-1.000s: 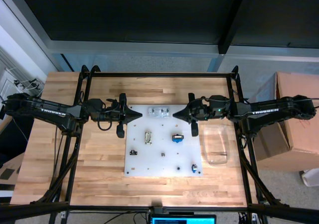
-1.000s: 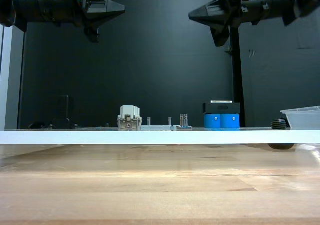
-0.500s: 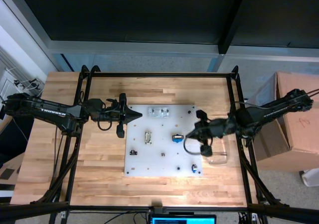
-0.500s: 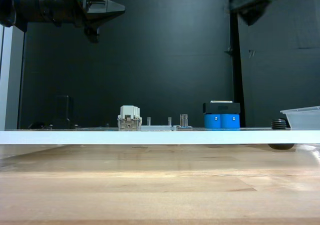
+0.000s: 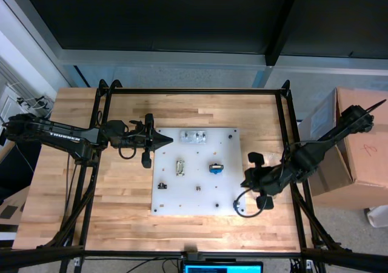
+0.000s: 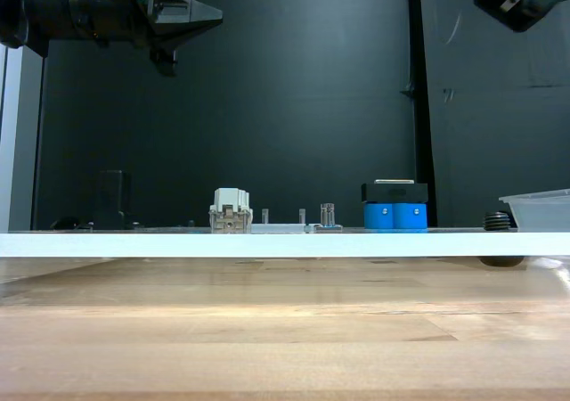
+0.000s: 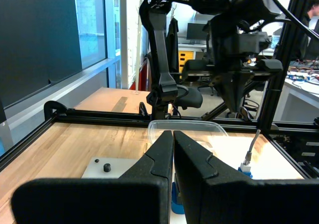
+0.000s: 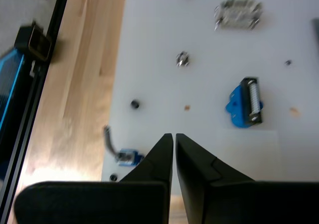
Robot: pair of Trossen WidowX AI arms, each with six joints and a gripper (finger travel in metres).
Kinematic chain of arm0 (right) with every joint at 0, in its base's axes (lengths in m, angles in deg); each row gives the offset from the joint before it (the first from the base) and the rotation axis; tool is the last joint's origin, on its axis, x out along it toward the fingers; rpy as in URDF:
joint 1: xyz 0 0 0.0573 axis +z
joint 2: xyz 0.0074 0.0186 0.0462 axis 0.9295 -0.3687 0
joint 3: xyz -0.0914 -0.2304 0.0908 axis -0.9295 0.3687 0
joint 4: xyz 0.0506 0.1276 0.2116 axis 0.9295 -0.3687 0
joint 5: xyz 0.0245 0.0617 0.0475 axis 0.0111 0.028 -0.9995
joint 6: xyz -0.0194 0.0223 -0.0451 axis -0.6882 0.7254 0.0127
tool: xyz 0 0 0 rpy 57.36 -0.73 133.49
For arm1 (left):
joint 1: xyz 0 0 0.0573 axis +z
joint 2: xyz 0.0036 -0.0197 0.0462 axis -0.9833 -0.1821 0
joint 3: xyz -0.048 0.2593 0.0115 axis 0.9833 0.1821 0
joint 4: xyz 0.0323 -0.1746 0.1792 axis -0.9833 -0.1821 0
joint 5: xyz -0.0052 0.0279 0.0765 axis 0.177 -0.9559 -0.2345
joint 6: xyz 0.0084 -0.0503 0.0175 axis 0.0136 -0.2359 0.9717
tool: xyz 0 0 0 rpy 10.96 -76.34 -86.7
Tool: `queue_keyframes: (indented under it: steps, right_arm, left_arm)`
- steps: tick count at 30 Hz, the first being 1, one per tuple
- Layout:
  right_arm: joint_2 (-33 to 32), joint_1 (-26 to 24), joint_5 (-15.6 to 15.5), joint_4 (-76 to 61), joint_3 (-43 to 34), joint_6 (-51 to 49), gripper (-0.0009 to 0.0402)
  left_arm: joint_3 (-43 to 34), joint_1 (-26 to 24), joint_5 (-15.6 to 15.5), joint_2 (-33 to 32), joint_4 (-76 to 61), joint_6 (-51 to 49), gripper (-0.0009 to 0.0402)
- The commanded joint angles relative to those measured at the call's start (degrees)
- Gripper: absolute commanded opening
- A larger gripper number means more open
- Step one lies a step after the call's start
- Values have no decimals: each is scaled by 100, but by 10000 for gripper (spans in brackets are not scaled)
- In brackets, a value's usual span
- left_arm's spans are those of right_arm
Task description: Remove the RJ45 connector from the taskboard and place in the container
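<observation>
RJ45 connector (image 8: 127, 157) stands seated at the board's (image 5: 182, 194) 5 o'clock corner, held by neither gripper. Right gripper (image 8: 173, 137) hovers just beside it, pressed together; left gripper (image 5: 171, 141), likewise closed, hangs at 10 o'clock. Recommended: spread, descend squarely over it, then pull straight up.

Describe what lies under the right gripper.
White taskboard, with the RJ45 connector seated at its corner, lies below the right gripper, fingers shut. The right arm hides the container in the high view. Left gripper, fingers shut, hovers over the board's left edge.
</observation>
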Motion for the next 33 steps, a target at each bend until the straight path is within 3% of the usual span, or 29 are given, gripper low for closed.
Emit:
queue_keyframes:
  steps: [1,8,16,33]
  right_arm:
    - [-282,103,-188,-254,-210,151,32]
    - [-944,140,-476,-767,-647,396,114]
    - [-1491,160,-592,-782,-551,955,216]
    - [-2352,260,-636,-155,-549,960,208]
  left_arm:
    - [0,0,2,-2,2,2,0]
    - [0,2,2,-2,2,2,0]
    - [0,2,2,-2,2,2,0]
    - [0,0,2,-2,2,2,0]
